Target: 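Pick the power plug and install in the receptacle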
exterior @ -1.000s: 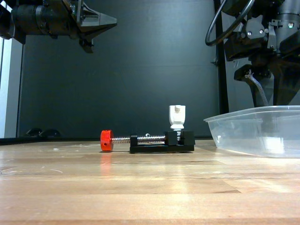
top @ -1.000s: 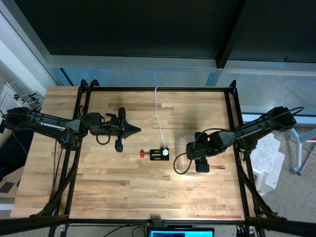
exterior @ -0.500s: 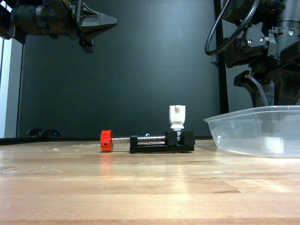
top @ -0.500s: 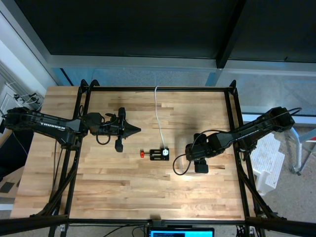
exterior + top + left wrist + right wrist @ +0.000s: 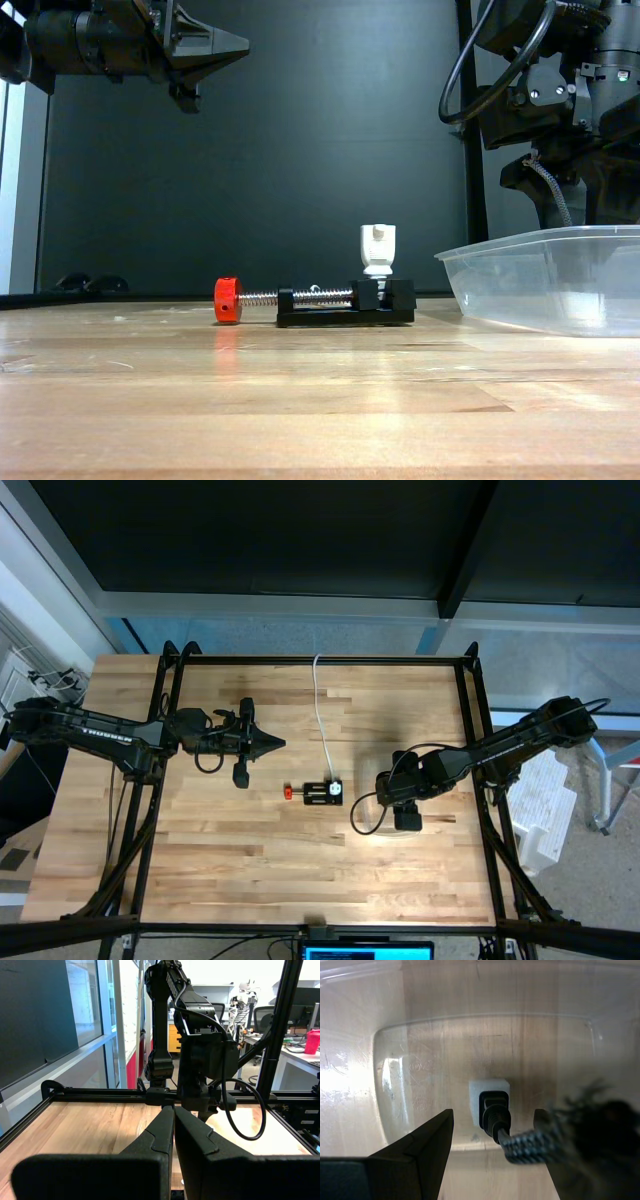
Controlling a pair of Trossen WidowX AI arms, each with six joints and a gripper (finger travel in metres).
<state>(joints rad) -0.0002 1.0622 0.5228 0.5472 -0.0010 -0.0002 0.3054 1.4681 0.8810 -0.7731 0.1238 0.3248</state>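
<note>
The power plug (image 5: 493,1104) is a small black block lying on a white piece inside the clear tray (image 5: 390,1085), with a braided cord running off it. My right gripper (image 5: 492,1114) hangs over the tray (image 5: 540,280), open, one finger to each side of the plug and neither touching it. The receptacle (image 5: 335,789) (image 5: 377,245) stands upright in a black vise (image 5: 345,303) with a red knob (image 5: 227,300) at mid table. My left gripper (image 5: 272,743) (image 5: 174,1125) is shut and empty, held high over the table left of the vise.
A long white cord (image 5: 322,710) runs from the receptacle to the table's far edge. A black frame (image 5: 470,730) borders the wooden table. The tray sits right of the vise, under the right arm (image 5: 500,745).
The right gripper has lifted slightly above the tray and edged left. The left arm, the vise and the receptacle have not moved.
</note>
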